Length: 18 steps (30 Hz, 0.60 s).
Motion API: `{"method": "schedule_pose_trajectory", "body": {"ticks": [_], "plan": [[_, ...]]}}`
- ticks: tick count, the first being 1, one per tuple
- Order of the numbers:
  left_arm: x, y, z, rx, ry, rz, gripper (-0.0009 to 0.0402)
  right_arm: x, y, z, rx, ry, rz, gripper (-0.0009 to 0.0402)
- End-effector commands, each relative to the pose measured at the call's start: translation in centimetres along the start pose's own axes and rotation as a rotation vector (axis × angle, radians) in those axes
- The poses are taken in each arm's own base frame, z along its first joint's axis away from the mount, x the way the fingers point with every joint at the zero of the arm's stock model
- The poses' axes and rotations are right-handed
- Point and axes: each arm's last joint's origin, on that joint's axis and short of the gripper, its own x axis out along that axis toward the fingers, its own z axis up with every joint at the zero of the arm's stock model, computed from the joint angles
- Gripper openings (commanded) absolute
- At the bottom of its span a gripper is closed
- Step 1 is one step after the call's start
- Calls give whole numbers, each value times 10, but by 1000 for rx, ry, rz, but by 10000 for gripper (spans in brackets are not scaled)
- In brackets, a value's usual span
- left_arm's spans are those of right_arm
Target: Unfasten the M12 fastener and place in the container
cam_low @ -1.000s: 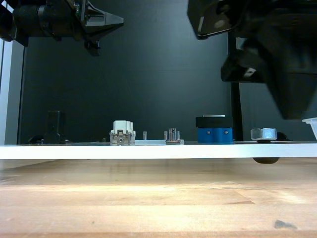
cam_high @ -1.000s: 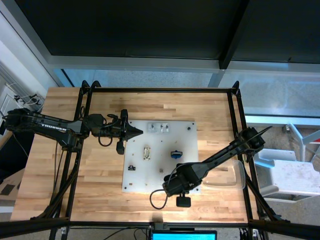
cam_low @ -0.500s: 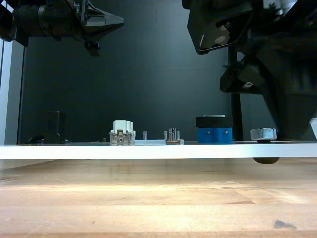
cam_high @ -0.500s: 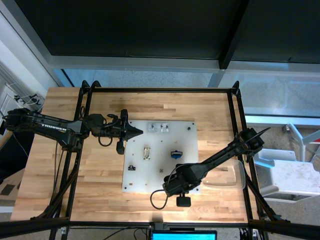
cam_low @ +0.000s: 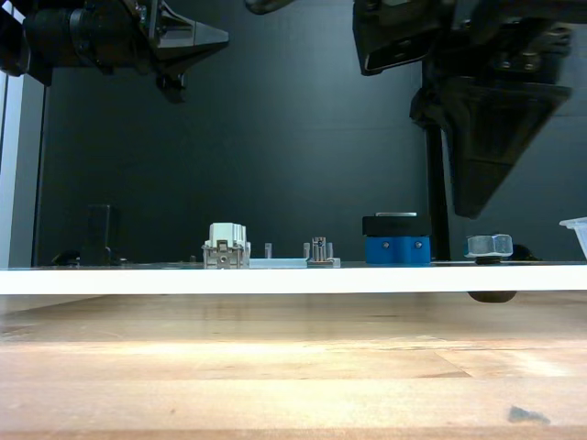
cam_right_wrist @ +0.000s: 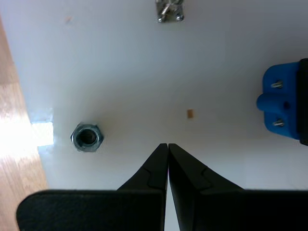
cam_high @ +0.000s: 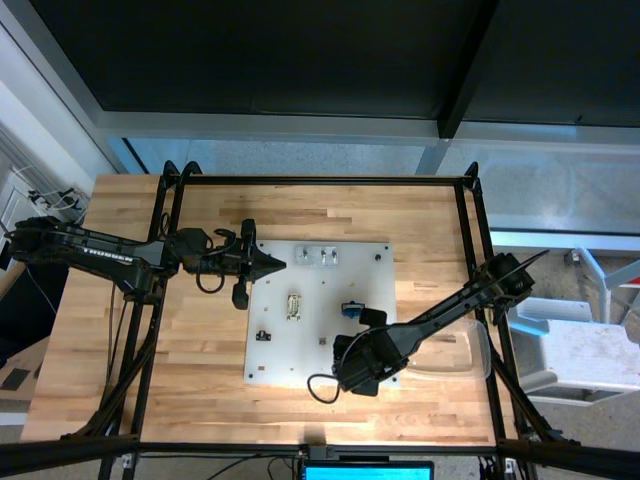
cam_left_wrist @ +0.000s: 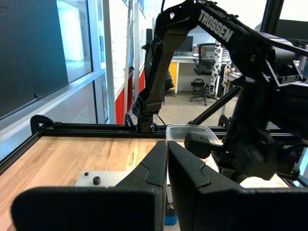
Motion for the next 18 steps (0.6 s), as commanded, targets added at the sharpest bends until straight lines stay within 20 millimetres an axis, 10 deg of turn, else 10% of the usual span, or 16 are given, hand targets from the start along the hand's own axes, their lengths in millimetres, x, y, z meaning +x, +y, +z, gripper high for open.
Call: {"method": "schedule_pose_trajectory", "body": {"ticks": [1,18], "plan": [[0,0,0,0,0,0,0,-5,3,1,0,37,79,0],[0,0,0,0,0,0,0,3,21,6,-28,71,279,0]]}}
